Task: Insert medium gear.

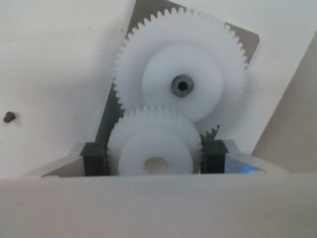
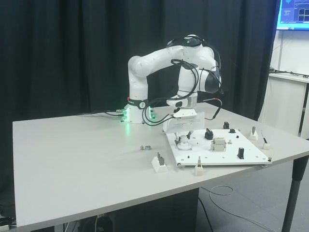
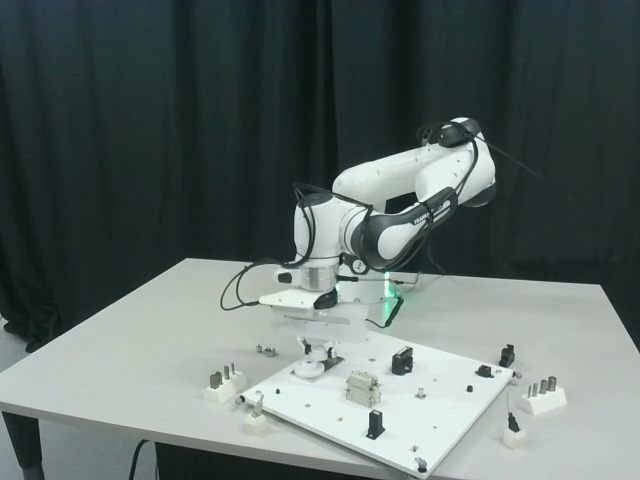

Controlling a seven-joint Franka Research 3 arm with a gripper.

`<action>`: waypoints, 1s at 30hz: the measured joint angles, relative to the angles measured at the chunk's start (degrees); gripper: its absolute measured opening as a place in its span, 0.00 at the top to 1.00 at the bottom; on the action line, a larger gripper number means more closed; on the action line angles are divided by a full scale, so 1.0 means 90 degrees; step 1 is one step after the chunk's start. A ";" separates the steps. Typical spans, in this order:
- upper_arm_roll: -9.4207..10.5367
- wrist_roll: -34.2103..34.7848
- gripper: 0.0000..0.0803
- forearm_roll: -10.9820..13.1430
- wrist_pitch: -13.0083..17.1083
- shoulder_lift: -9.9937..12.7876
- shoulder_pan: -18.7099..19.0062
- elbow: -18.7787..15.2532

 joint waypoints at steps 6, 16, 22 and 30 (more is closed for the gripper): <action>-0.0001 0.0000 0.50 -0.0054 -0.0010 0.0005 0.0007 -0.0011; -0.0016 0.0000 0.50 -0.0077 -0.0089 0.0043 0.0052 -0.0058; -0.0024 -0.0001 0.50 -0.0077 -0.0094 0.0047 0.0107 -0.0114; -0.0041 -0.0084 0.50 -0.0077 -0.0090 0.0048 0.0179 -0.0203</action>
